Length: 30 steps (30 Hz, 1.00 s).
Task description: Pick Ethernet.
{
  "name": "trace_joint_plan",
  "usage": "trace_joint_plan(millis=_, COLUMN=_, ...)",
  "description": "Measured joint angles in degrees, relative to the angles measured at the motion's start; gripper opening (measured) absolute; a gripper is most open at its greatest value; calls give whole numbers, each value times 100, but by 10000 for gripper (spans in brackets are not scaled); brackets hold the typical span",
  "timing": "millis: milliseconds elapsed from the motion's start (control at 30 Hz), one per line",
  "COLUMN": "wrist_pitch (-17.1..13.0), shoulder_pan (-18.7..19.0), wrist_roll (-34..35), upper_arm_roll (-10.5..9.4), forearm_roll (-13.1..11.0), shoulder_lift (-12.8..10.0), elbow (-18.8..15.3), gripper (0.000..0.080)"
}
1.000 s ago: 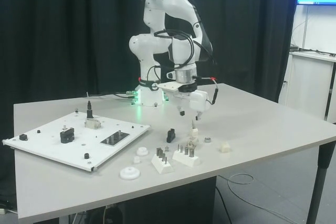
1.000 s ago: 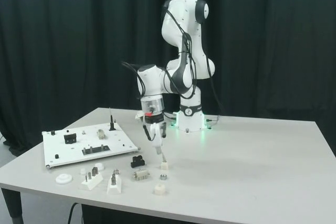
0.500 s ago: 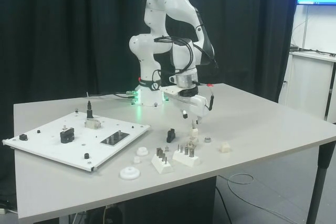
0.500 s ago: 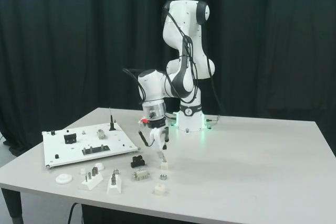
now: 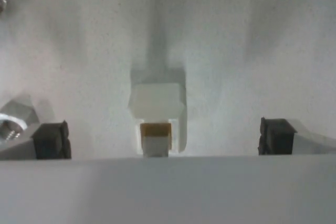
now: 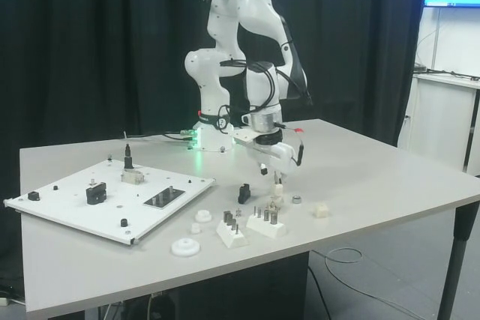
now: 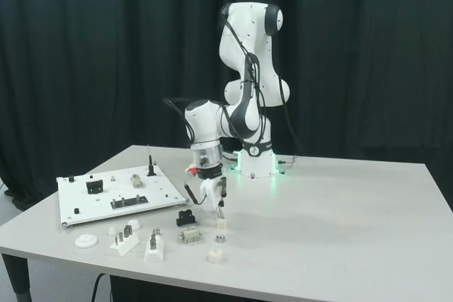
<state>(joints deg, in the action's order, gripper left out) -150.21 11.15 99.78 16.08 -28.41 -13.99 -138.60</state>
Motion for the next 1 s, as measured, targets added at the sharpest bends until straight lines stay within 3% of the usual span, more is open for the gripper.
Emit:
trace_joint_plan(millis=500, wrist_pitch=0, shoulder_pan=85, wrist_roll=-297, upper_arm_roll=-3, forearm_roll=-278, shoulder_lift=-272, elbow=128, gripper=798)
trace_joint_plan(millis=533, wrist_pitch=0, shoulder_pan=89, wrist_roll=-299, upper_arm_roll=-3, forearm_roll=-280, shoulder_lift=-286, elbow=137, gripper=501)
trace_joint_plan(millis=700, wrist_pitch=0, shoulder_pan=112, wrist_roll=-299, upper_arm_roll=-3, forearm_roll=-291, shoulder_lift=-328, elbow=174, gripper=501)
trace_joint_plan(millis=733, wrist_pitch=0, shoulder_pan=116, wrist_roll=-299, upper_arm_roll=-3, forearm_roll=-297, shoulder_lift=-334, elbow=182, gripper=340)
trace_joint_plan(millis=1000, wrist_pitch=1, shoulder_pan=129, wrist_roll=-317, upper_arm_roll=-3, forearm_roll=-314, shoulder_lift=-326, elbow=256, gripper=340)
